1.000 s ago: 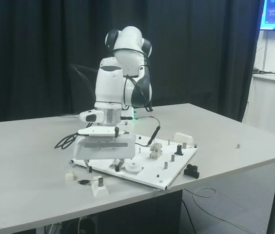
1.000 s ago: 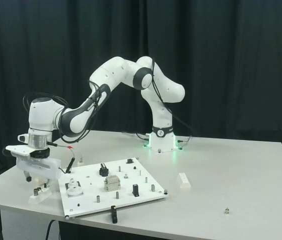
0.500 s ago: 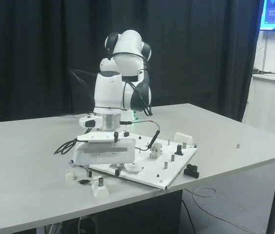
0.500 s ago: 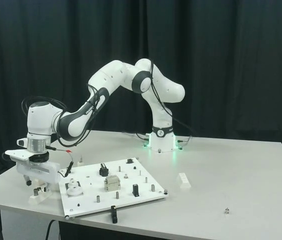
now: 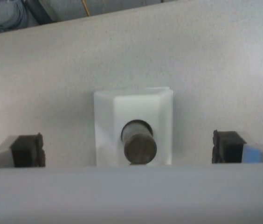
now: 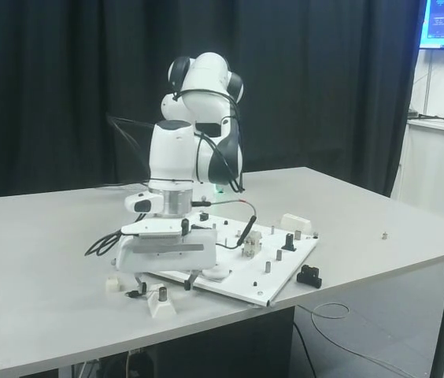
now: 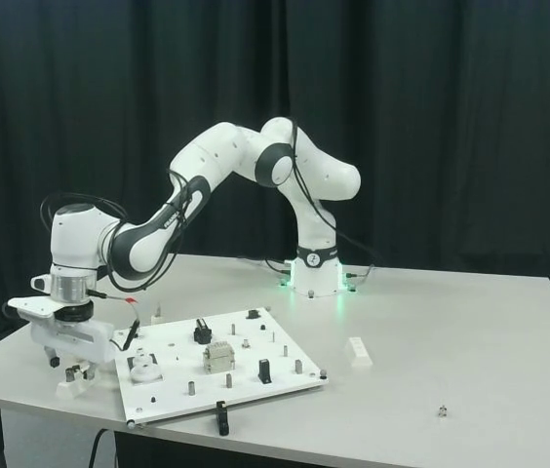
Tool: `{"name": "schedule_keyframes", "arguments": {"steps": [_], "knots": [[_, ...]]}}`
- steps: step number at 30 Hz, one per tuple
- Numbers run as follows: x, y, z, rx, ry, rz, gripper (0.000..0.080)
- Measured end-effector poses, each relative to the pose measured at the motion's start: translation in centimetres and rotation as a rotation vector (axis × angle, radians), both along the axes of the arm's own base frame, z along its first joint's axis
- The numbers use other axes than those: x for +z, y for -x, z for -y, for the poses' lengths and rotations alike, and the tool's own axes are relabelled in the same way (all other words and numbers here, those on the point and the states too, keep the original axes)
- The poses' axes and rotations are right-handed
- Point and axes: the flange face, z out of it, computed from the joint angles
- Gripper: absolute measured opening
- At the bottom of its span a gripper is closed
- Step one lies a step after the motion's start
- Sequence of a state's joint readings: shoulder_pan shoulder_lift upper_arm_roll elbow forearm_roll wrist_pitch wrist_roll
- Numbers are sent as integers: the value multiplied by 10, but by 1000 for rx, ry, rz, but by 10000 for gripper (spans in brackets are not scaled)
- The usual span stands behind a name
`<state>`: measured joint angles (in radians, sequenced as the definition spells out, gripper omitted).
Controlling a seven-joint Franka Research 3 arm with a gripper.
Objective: Pick round peg 4.
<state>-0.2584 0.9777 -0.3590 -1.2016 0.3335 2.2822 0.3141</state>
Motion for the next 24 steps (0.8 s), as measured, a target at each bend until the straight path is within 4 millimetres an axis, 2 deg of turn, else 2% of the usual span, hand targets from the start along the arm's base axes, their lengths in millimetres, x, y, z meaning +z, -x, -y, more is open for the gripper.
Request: {"name": "schedule_keyframes", "arguments": {"steps": [17,18,22,23,24], "knots": [[-11,4,7,-12,-3,-10,800],[-11,4,7,-12,-4,-9,516],[-11,4,8,-15,-6,-7,516],[-11,4,8,-15,-6,-6,346],[-11,3,8,-16,-7,-4,346]]}}
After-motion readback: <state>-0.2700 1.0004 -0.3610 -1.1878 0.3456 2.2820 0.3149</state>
